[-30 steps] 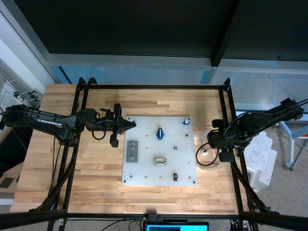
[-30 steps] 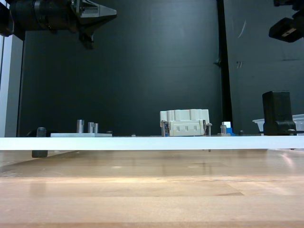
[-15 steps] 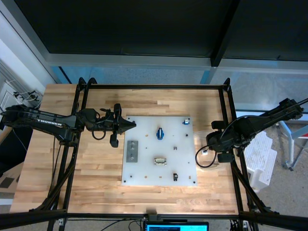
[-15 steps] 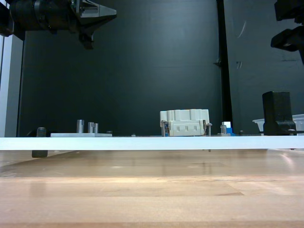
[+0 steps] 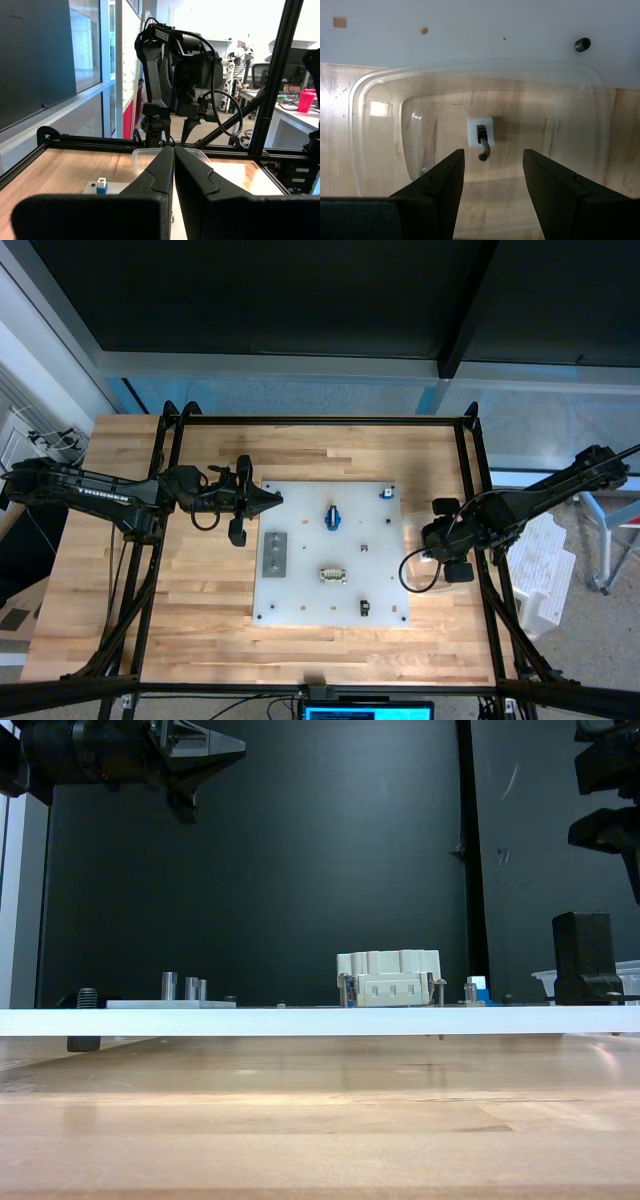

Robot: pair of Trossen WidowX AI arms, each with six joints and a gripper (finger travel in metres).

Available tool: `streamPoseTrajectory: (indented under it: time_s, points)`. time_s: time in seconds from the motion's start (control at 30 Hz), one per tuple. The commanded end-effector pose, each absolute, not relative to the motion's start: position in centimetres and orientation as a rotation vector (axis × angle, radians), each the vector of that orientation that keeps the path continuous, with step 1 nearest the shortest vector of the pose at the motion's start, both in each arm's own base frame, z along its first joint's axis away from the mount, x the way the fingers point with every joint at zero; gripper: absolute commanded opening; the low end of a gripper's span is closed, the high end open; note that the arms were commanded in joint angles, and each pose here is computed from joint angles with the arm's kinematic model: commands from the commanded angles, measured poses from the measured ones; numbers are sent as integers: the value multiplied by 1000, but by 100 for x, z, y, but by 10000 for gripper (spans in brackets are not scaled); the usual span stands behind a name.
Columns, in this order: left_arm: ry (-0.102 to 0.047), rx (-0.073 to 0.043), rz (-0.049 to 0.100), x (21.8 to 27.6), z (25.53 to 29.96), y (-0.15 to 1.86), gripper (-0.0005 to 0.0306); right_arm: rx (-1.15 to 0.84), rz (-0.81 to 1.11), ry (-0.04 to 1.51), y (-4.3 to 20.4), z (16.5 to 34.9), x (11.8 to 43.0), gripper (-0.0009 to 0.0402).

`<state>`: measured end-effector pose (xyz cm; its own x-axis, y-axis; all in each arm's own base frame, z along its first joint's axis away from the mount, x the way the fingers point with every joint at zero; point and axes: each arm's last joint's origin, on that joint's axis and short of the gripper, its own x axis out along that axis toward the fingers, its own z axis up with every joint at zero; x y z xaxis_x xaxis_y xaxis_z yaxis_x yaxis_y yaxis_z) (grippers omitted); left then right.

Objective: Pick the USB connector and install on taskboard

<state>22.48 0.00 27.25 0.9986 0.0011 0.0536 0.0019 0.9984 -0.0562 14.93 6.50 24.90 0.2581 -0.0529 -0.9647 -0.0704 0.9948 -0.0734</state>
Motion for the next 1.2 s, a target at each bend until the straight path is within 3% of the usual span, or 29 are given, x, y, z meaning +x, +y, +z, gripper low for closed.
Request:
streamPoseTrajectory:
  time_s: [0.03,0.67,1.2]
  points:
    - [-54,-56,-1,2248,2725,0,0,-95,5,1307,655,2424,1496,162]
    - [-54,-56,-1,2248,2725,0,0,-90,7,1301,656,2089,1483,162]
    - [-54,-56,-1,2248,2725,0,0,-119,3,1348,697,1973,1567,162]
